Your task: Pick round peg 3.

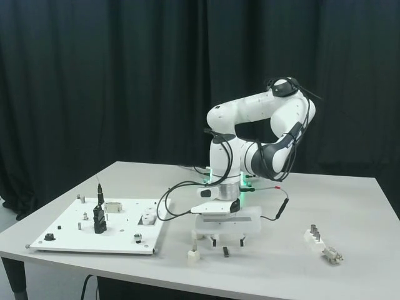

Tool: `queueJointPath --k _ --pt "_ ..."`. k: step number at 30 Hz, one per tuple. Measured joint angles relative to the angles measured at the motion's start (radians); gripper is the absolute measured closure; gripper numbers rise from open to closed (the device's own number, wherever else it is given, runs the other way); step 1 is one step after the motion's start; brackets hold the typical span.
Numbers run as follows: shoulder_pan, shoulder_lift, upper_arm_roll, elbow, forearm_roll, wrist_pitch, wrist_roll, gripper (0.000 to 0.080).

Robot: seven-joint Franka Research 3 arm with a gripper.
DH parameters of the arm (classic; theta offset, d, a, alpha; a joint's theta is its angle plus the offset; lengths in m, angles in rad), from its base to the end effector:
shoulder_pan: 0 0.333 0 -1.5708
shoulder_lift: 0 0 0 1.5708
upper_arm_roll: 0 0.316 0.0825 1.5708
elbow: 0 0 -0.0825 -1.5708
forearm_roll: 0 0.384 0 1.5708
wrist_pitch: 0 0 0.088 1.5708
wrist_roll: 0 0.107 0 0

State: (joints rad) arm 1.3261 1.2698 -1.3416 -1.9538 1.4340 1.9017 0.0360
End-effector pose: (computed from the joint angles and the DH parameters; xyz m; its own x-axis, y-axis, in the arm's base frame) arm 0.5874 0.1074 0.1993 0.8150 -0.5794 0.0105 -0.5776 -0.8137 -0.0657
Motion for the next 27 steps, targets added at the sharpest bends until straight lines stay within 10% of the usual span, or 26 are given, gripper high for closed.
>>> queueJointPath --k 3,4,27 --pt "0.000 -0.004 -0.004 0.004 -0.009 -0.005 0.010 0.0149" --pt "0.000 -0.006 -0.006 0.005 -0.012 -0.006 0.013 0.0041" --pt "0.000 -0.013 -0.046 0.017 -0.041 -0.044 0.019 0.0003"
